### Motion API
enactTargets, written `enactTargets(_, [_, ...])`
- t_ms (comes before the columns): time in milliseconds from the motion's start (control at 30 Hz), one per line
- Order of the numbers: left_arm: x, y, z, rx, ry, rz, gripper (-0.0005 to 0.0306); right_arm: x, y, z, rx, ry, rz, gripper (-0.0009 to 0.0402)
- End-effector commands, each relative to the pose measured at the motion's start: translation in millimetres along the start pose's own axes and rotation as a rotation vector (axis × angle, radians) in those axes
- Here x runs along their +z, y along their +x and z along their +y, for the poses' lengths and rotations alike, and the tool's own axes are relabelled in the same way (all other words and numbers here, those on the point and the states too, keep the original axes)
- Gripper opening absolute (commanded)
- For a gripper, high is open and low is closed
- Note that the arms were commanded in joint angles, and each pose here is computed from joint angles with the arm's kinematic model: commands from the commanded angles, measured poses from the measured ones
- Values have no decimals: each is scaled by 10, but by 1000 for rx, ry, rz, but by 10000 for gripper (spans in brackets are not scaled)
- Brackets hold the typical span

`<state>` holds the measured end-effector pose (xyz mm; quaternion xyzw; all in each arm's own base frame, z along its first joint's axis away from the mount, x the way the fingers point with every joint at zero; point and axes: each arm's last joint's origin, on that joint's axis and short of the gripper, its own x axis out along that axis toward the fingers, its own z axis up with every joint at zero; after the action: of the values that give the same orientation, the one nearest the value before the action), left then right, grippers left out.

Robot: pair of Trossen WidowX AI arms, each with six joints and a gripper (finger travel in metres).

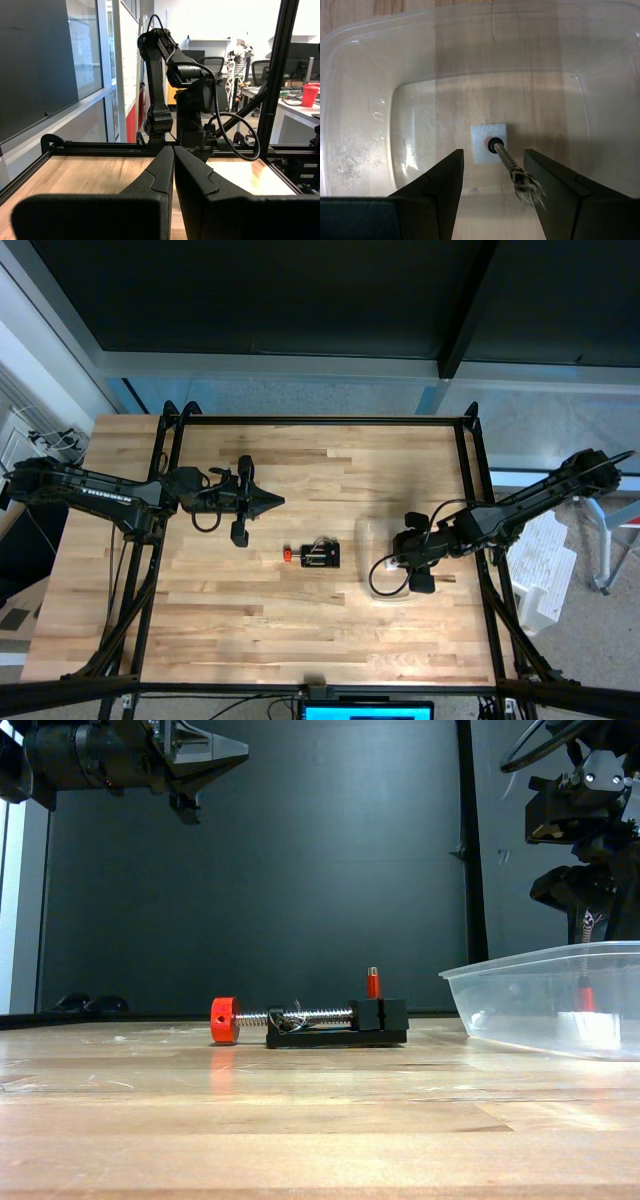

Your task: Pick the RCA connector and install on taskboard

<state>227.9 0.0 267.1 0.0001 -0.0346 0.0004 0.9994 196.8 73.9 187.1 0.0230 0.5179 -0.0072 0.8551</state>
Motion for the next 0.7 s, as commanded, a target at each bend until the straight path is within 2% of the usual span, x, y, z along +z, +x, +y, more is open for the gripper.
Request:
enactTargets(33, [2,0,0,0,0,-1,0,12,45,14,5,-3,4,165])
enactTargets(700, [2,0,0,0,0,-1,0,-66,186,4,5,2,-28,165])
